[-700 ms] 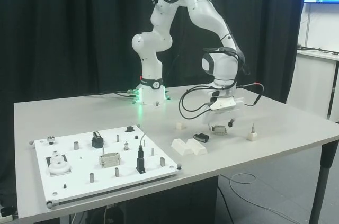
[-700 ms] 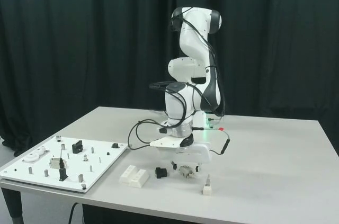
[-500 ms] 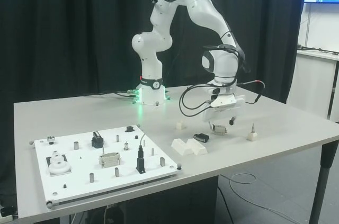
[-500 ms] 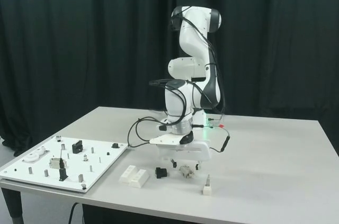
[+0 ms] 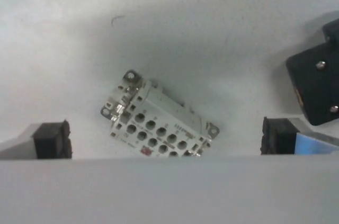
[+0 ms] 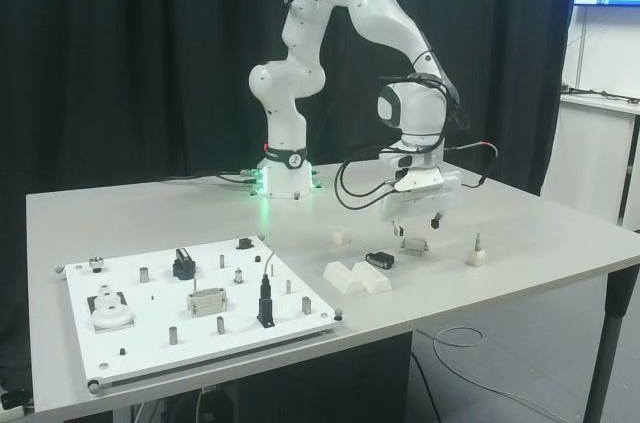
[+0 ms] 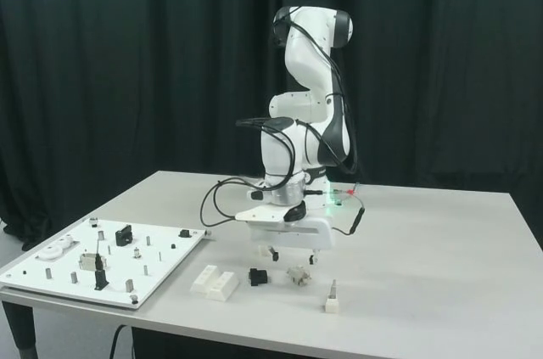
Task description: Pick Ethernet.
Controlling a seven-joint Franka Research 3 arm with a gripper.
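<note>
The black Ethernet plug (image 6: 380, 260) lies on the grey surface (image 6: 150, 208), between the white blocks (image 6: 357, 277) and a grey multi-pin connector (image 5: 157, 127), apart from both. The claw (image 5: 163, 138) hangs above that connector, not the plug, released and empty, with its black fingertips (image 5: 51, 140) spread wide to either side of the connector and touching nothing.
</note>
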